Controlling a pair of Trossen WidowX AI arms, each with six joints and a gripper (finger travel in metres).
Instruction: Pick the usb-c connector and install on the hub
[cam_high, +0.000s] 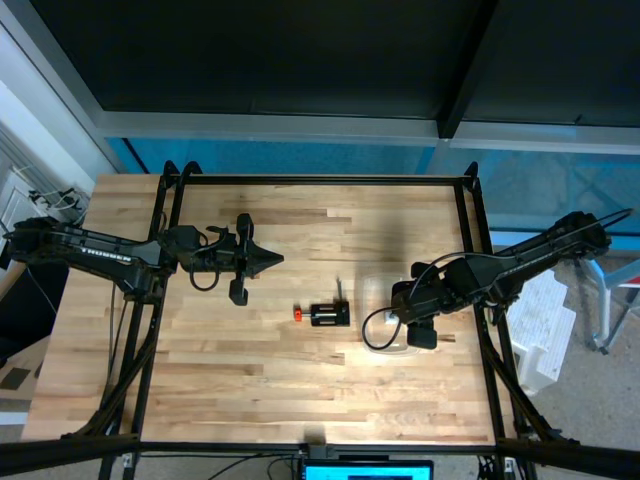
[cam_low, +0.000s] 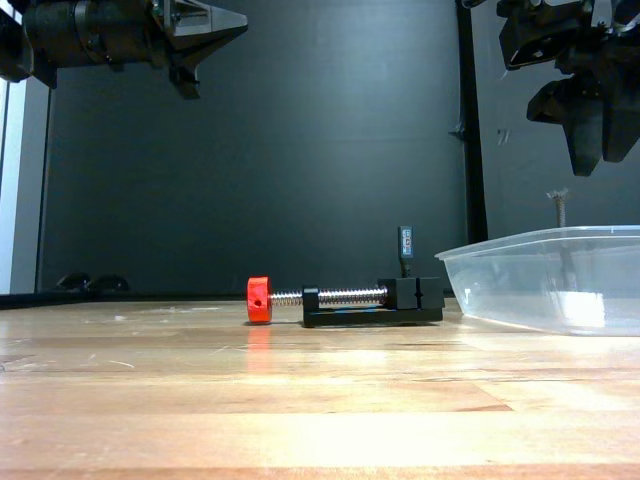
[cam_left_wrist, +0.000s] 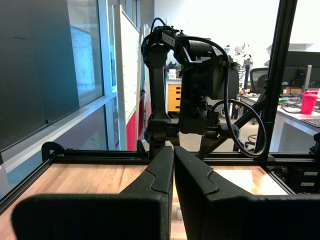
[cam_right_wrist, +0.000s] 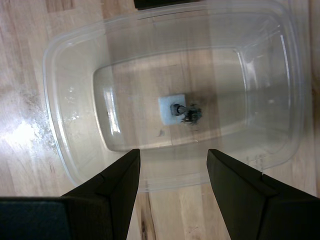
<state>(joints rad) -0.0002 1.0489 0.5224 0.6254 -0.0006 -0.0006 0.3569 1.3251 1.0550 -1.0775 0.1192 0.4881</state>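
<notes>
Usb-c connector (cam_right_wrist: 189, 113) sits in the middle of the clear tray (cam_right_wrist: 55, 100). It touches a small white square (cam_right_wrist: 170, 109) on the tray floor. The tray is on the right side of the wood table (cam_high: 250, 380).

The right gripper (cam_right_wrist: 173, 154) hangs right over the tray. Its two fingers are spread wide and hold nothing. Looking down from that arm, the connector is straight below and lines up with the gap between the fingers. So the next move is mostly a drop straight down.

In the low view a thin stem (cam_low: 558, 215) stands up from the white square. I think the connector stands on end, but it is too tiny to be sure. The fingers will have to close on a very small thing, low inside the tray walls.

The hub (cam_high: 328, 314) lies on the table just left of the tray, not touching it. Its orange-red end points left and its long side runs left to right. A thin dark pin (cam_low: 405, 245) sticks up from its right end.

The left gripper (cam_left_wrist: 173, 150) is high up, left of the hub and farther back. Its fingers are pressed together with nothing in them. The right arm is much nearer the connector, so this looks like its job.
</notes>
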